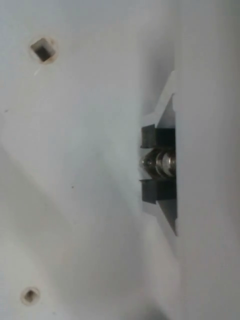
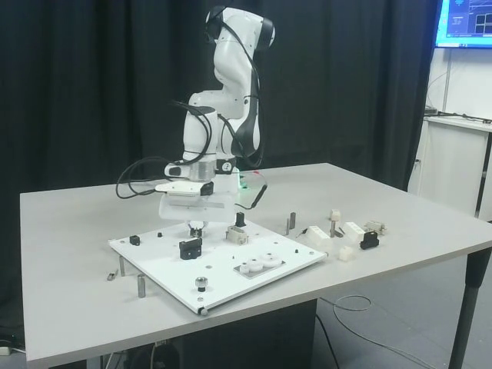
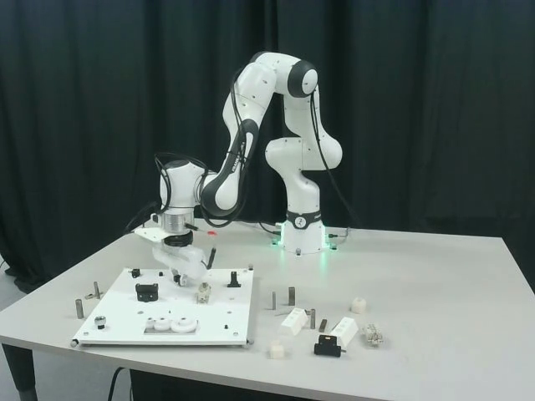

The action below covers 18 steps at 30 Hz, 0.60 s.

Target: Remove BNC.

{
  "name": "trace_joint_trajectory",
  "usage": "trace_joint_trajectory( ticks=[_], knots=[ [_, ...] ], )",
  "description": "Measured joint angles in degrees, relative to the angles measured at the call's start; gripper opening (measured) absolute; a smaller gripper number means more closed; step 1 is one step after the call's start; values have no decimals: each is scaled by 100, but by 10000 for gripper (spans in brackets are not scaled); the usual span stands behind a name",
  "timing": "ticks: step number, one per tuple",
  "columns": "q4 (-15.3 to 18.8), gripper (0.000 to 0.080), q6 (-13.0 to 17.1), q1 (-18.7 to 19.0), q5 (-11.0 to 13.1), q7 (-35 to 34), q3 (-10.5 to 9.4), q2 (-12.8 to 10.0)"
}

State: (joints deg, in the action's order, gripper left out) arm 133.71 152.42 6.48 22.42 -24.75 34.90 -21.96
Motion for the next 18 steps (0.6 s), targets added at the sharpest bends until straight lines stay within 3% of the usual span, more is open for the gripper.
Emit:
trace_joint_trajectory(
  ticks=[18],
  knots=[
    [0,127,-29,14,-42,1699,1,16]
  ],
)
